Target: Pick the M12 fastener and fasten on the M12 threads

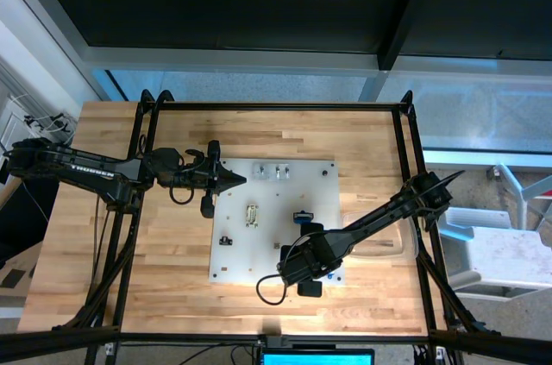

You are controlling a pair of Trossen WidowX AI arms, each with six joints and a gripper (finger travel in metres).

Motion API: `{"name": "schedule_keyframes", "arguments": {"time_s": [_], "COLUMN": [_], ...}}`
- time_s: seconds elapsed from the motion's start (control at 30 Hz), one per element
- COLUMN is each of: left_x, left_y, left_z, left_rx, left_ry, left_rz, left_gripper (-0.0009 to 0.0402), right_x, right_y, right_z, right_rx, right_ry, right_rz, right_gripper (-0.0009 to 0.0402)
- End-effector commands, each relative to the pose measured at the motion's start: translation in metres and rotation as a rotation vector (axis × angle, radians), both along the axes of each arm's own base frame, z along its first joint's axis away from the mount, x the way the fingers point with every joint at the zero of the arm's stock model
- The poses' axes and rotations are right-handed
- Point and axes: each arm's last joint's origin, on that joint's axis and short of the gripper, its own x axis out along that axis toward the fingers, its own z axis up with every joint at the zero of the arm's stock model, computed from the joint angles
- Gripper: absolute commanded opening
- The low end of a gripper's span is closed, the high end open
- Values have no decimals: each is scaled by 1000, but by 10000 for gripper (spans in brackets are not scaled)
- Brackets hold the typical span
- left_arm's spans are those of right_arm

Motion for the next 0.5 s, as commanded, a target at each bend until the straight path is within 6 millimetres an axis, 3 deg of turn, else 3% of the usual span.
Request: {"name": "schedule_keyframes", "arguments": {"time_s": [0.03, 0.27, 0.5], "left_x": [0, 0, 0], "left_y": [0, 0, 0], "left_z": [0, 0, 0], "left_rx": [0, 0, 0], "left_ry": [0, 0, 0], "left_rz": [0, 0, 0], "left_gripper": [0, 0, 0], "right_x": [0, -4, -4], "right_y": [1, 10, 10], "right_z": [0, 1, 3], "right_rx": [45, 331, 335], "right_ry": [19, 147, 145], "right_rz": [6, 77, 81], "right_gripper": [0, 0, 0]}}
